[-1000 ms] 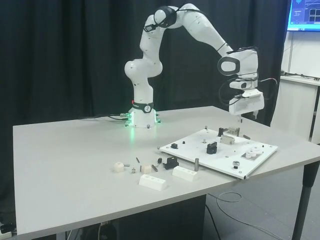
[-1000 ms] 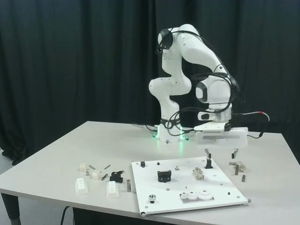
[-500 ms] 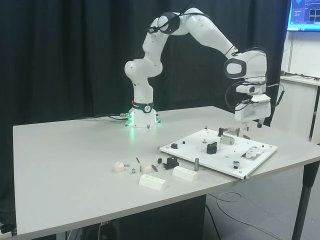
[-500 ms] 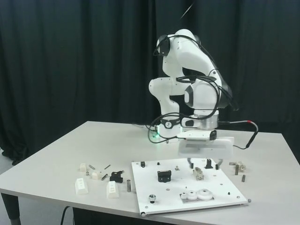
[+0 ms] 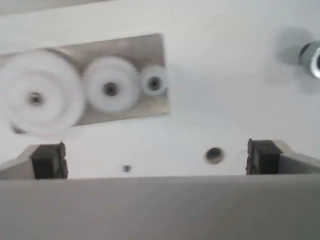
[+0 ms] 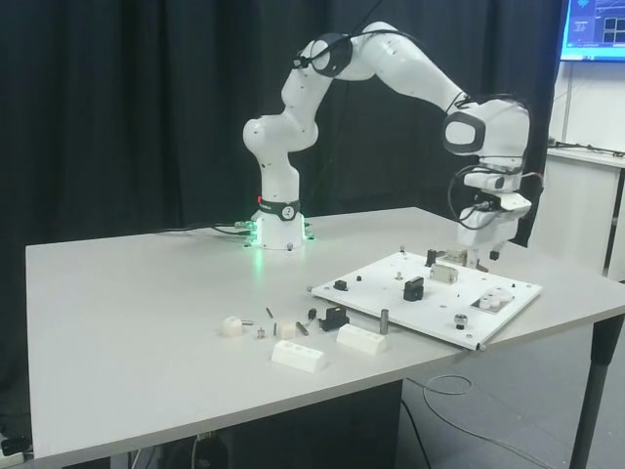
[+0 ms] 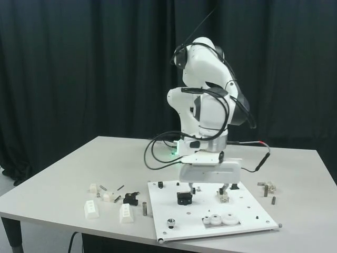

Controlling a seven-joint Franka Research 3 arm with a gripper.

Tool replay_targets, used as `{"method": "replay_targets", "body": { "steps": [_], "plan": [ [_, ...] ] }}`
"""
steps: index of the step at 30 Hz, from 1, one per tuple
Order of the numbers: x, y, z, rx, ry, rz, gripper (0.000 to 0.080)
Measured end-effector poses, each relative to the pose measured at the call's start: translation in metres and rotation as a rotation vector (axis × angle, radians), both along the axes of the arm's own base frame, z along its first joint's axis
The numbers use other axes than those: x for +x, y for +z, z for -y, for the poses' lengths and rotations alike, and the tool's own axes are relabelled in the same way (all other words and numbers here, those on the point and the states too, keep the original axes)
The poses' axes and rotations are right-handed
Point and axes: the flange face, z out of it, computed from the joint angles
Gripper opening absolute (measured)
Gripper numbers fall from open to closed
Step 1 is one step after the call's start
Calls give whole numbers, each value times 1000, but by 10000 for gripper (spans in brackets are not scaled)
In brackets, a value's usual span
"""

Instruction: Remove bolt 4.

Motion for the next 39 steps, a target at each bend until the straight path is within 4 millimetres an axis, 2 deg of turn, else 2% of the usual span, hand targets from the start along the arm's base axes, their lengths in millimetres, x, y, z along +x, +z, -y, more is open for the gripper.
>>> {"method": "replay_targets", "body": {
  "steps": [12,17,25,39],
  "plan": [
    [15,-17,42,-1,142,-56,800],
    [17,-22,57,15,111,-64,800],
    [21,-25,73,35,-197,-43,800],
    [30,-40,75,55,-654,41,800]
  ]
}}
